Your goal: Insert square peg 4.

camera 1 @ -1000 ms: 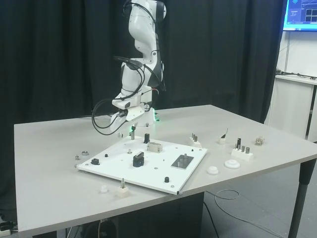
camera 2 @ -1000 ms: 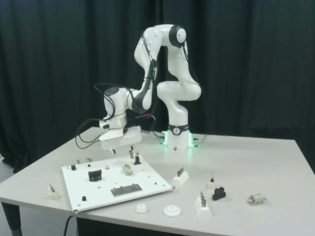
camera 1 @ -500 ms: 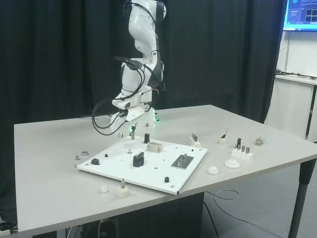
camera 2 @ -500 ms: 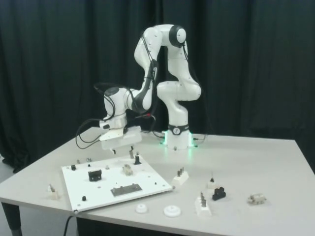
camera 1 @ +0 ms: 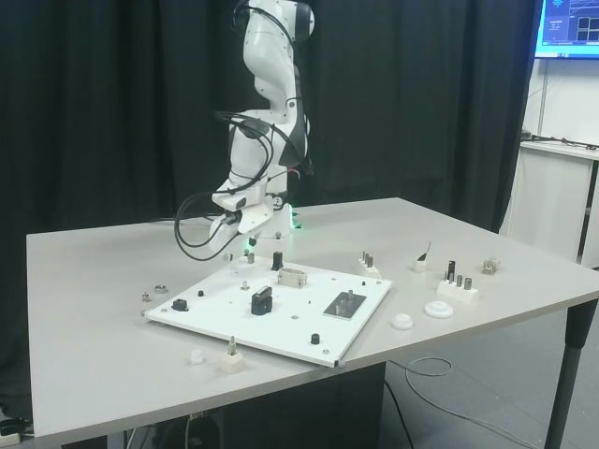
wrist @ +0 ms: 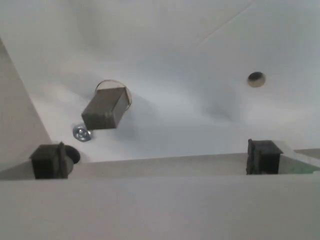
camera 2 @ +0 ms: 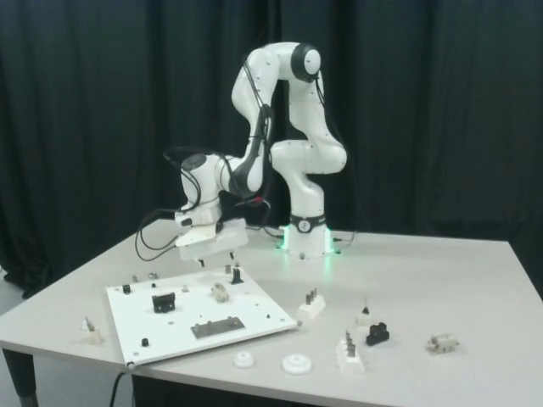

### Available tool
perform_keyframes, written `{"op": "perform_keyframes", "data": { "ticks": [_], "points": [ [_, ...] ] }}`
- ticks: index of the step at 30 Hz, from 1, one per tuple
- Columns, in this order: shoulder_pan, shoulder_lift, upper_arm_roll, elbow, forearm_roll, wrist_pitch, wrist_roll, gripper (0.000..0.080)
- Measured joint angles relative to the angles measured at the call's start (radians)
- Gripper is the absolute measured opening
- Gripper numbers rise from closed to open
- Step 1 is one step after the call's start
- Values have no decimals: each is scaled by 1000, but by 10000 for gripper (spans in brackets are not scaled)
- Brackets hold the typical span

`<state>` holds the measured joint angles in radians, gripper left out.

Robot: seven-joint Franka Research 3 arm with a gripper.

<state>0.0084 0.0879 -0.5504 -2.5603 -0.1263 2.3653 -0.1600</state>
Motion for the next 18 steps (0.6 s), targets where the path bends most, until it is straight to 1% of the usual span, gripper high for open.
{"op": "perform_keyframes", "data": {
  "ticks": [10,13,18],
  "points": [
    [0,32,-3,1,33,1,0,800],
    [0,36,-4,2,43,1,0,800],
    [0,37,-5,3,47,-1,2,800]
  ]
}}
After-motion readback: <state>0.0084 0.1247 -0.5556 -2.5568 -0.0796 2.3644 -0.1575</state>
